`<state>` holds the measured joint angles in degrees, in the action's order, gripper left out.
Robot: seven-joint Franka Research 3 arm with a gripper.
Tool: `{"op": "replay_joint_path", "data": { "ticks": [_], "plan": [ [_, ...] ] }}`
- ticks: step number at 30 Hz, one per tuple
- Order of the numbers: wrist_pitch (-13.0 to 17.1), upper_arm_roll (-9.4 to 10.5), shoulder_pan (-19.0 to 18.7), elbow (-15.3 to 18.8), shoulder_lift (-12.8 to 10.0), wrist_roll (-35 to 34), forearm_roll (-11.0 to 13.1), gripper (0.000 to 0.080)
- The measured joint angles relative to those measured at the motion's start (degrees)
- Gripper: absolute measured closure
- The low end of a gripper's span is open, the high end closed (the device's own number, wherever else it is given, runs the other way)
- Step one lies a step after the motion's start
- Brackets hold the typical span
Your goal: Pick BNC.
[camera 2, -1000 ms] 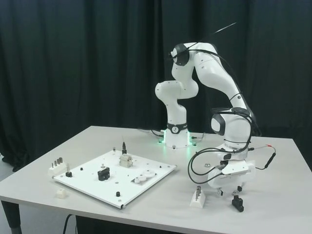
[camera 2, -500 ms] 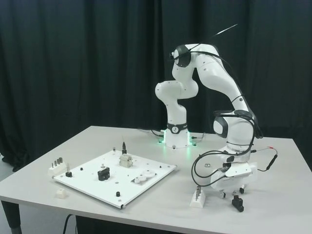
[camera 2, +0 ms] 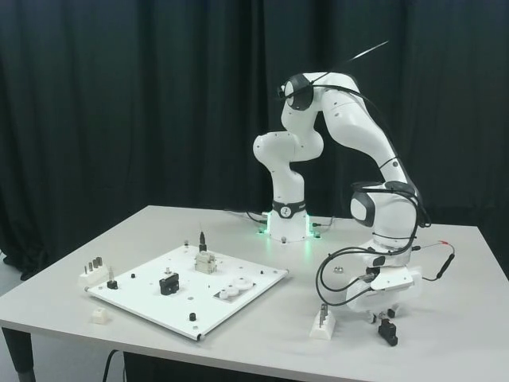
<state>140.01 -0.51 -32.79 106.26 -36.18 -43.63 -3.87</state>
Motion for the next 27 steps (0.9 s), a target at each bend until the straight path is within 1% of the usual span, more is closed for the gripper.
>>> {"op": "replay_joint_path", "data": {
  "ticks": [8,9,14,15,22,27],
  "plan": [
    [0.0,-0.05,-0.05,0.0,-0.03,-0.2,-0.01,0.026],
    [0.0,-0.06,-0.05,0.0,-0.03,-0.22,-0.01,0.0602],
    [-0.01,-0.18,-0.05,-0.09,-0.03,-0.44,-0.01,0.0602],
    [-0.01,-0.21,-0.06,-0.11,-0.03,-0.52,-0.01,0.068],
    [-0.31,-0.63,-0.06,-0.83,-0.01,-0.66,-0.01,0.068],
    [-1.75,-0.96,-0.06,-2.03,0.07,-0.66,-0.01,0.068]
  ]
}}
